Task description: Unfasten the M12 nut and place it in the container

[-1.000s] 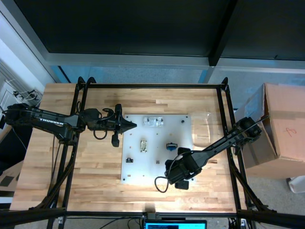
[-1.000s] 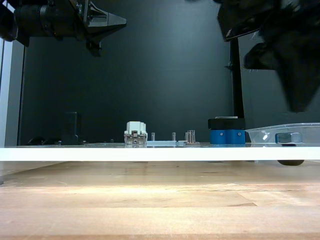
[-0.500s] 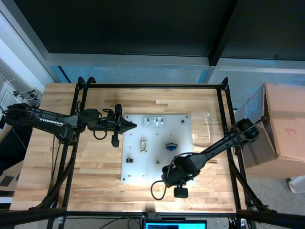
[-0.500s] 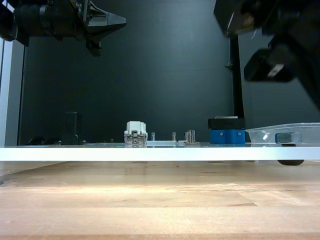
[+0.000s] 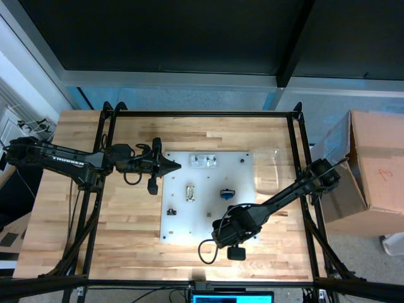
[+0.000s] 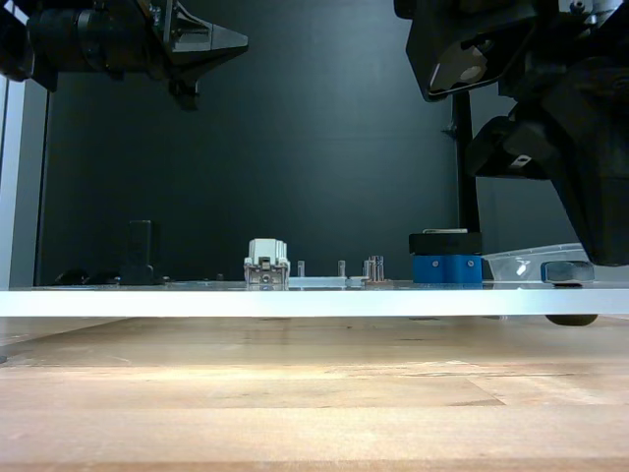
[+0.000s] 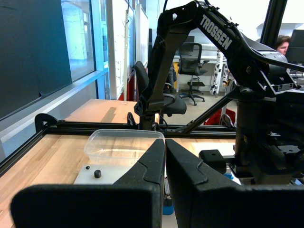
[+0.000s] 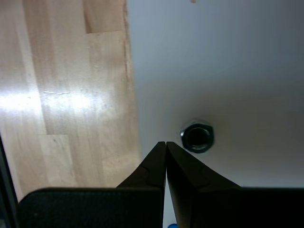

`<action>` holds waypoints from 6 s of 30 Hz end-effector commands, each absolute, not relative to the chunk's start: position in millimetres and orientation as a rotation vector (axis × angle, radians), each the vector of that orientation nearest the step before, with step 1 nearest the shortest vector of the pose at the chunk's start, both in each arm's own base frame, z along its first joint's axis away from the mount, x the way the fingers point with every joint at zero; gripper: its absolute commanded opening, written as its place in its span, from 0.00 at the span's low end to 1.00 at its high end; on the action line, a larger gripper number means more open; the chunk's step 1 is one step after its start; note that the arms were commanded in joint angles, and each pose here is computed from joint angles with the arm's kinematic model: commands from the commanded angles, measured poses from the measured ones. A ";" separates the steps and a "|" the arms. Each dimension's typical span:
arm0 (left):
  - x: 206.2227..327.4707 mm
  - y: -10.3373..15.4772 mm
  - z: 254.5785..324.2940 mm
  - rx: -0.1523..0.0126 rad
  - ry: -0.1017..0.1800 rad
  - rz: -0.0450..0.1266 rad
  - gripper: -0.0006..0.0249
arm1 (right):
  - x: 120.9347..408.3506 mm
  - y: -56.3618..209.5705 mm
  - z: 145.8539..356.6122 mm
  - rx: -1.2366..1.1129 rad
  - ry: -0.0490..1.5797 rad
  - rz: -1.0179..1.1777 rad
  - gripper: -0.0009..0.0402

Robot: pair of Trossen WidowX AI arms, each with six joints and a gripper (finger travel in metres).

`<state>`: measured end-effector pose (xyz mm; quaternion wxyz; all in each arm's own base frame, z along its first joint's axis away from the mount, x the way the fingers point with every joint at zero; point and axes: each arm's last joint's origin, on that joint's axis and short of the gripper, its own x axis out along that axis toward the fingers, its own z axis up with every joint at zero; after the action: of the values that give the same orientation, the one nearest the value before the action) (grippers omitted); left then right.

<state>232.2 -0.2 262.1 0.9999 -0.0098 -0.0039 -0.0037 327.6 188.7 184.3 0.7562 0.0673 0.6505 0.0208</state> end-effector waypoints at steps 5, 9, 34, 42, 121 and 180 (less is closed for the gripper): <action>232.2 -0.2 262.3 -0.020 -0.008 -0.007 0.02 | 326.0 186.7 182.9 0.134 1.429 0.027 0.02; 232.2 -0.2 262.3 -0.020 -0.008 -0.007 0.03 | 325.6 186.1 181.8 0.129 1.429 0.020 0.02; 232.2 -0.2 262.3 -0.020 -0.009 -0.007 0.02 | 315.8 181.7 205.1 0.180 1.463 0.041 0.02; 232.2 -0.2 262.3 -0.020 -0.008 -0.007 0.02 | 324.9 187.6 191.3 0.196 1.444 0.061 0.02; 232.2 -0.2 262.3 -0.020 -0.009 -0.007 0.02 | 329.4 186.1 182.7 0.115 1.450 -0.009 0.02; 232.2 -0.2 262.3 -0.020 -0.009 -0.007 0.03 | 334.0 186.3 182.5 0.118 1.475 -0.059 0.02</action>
<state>232.1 -0.2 262.4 0.9999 -0.0098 -0.0044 -0.0035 334.5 187.6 181.4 0.7339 0.0621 0.6763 -0.0144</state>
